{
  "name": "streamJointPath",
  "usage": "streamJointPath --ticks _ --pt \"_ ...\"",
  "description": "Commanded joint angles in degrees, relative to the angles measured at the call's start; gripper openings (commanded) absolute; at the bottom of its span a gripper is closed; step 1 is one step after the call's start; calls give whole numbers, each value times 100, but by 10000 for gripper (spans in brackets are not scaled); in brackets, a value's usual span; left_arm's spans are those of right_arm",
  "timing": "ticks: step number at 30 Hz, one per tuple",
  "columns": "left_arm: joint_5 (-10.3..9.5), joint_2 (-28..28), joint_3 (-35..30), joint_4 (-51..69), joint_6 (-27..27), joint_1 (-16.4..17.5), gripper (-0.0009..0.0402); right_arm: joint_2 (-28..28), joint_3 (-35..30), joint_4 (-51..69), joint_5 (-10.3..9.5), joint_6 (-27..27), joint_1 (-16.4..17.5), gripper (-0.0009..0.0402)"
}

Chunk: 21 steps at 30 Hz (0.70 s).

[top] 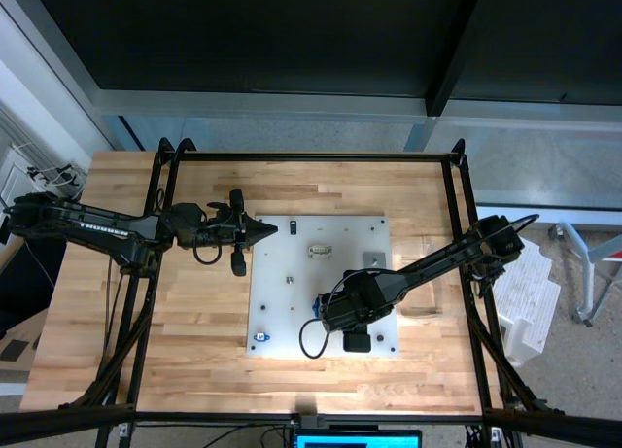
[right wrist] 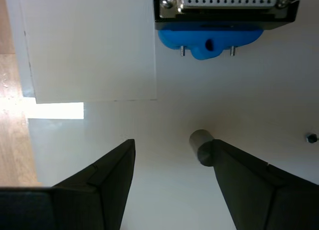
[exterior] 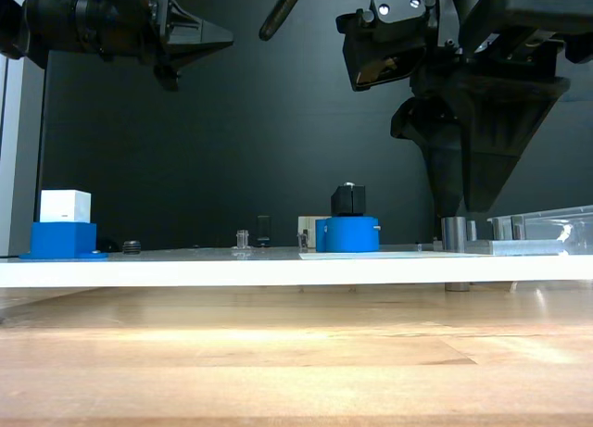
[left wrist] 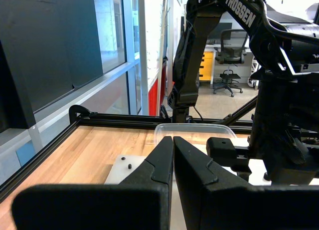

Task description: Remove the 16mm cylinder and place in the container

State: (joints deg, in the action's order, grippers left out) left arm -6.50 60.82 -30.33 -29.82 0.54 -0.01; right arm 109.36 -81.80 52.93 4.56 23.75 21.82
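two arms, two grippers: left gripper (top: 269, 229) high over board's left edge, fingers pressed together; right gripper (right wrist: 172, 142) low over board, fingers apart. one white board (top: 292, 312). one 16mm cylinder (right wrist: 202, 146). one container (exterior: 556, 231). two blue mounts: corner mount (exterior: 63, 240), round mount (exterior: 351, 234). one white cube (exterior: 65, 206).

The low view's right edge cuts off the container (exterior: 556, 229).

My right gripper (right wrist: 172, 152) hangs over the board (top: 292, 312), the 16mm cylinder (right wrist: 202, 146) standing below (nearer one finger). The container (top: 439, 291) lies right of the board. My left gripper (top: 267, 229) hovers above the board's left edge.
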Motion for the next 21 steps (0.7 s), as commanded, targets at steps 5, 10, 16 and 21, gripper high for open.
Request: streamJointPath --ticks 5,10,16,21 --pt "0 0 0 -2 0 2 0 7 11 -13 -9 -2 13 123" --pt "0 0 0 -2 0 2 0 7 48 -15 -11 0 24 87" --pt "0 0 0 -2 0 2 0 7 68 -22 -9 2 33 60" --pt "2 0 0 -2 0 2 0 7 68 -39 -9 2 35 40"
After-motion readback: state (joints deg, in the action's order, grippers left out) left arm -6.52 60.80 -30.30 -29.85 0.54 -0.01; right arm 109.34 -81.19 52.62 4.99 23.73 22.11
